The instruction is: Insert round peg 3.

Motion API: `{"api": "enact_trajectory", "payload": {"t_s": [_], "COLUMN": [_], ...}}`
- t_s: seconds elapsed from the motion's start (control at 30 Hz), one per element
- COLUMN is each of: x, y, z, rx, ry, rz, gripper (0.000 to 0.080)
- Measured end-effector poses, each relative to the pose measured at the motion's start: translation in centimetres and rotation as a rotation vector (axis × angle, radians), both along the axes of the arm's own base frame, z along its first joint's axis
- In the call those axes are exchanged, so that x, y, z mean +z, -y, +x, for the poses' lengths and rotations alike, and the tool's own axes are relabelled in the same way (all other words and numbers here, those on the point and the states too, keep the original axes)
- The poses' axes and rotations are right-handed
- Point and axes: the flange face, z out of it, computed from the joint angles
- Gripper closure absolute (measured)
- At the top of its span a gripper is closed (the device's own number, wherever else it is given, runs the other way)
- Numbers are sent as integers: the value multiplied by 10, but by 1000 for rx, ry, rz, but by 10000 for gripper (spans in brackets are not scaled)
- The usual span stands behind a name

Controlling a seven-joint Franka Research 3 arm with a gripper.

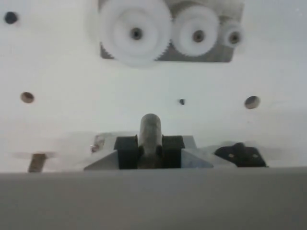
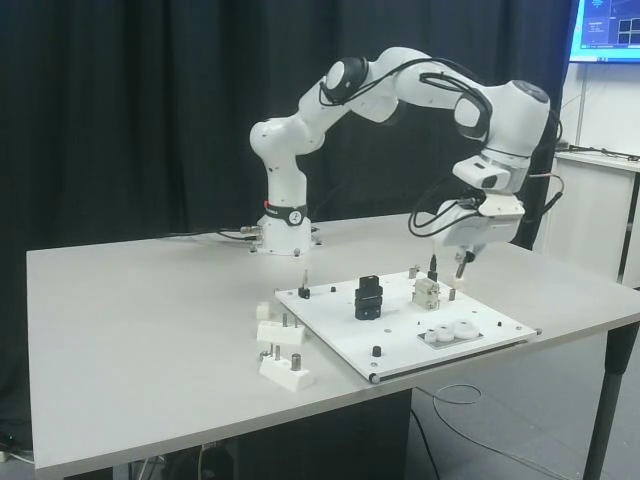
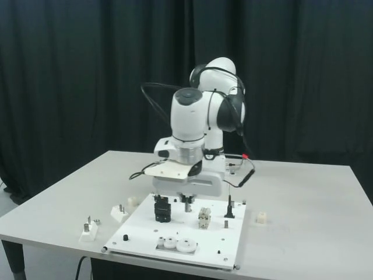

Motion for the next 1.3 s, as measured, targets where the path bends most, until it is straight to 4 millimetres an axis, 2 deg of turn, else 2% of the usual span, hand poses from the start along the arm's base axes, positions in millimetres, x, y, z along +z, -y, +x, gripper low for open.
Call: {"api": "enact_trajectory", "payload": {"t_s": [0.33,0.87,1.3], "x": [-5,-29,-30], "y": [-28,-60,-72], "z": [-4,-20,-45], "rx": [-30,-20,-10], "ry": [-2,-54,-71], "rz": [-12,-13,-16], "gripper": [700,700,700]}}
